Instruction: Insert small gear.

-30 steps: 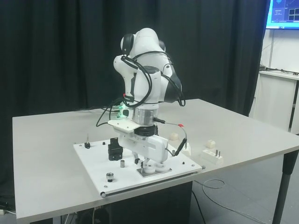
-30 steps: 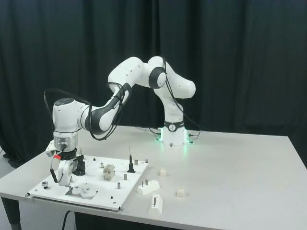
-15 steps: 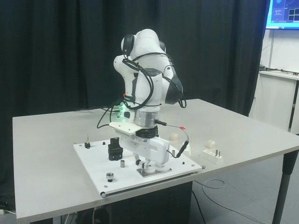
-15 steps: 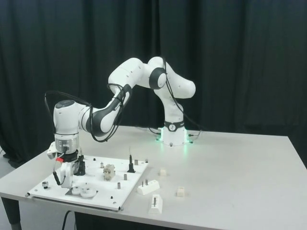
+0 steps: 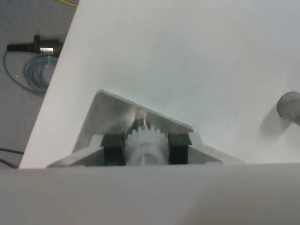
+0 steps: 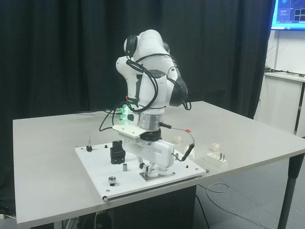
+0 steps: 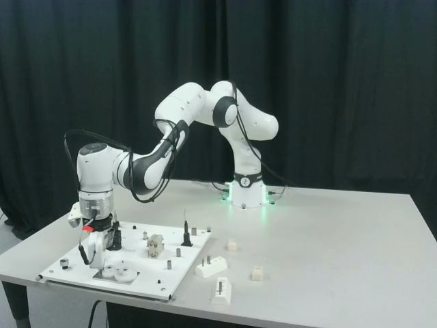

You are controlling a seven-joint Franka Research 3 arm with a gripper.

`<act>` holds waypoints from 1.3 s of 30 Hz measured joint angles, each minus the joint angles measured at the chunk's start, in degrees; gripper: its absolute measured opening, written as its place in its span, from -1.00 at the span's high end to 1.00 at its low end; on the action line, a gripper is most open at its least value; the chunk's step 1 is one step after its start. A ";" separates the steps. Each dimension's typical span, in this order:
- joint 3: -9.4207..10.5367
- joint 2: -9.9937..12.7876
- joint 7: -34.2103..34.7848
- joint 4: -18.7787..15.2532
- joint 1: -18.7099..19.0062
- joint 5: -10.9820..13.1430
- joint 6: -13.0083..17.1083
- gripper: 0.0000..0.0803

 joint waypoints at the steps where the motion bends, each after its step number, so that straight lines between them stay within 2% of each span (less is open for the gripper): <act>1: -0.06 0.01 -0.04 0.00 0.01 -0.01 0.02 0.52; 10: -0.90 0.21 -0.67 0.01 0.15 -0.03 0.76 0.52; 39: -0.88 0.34 -1.21 0.09 0.45 0.01 1.26 0.52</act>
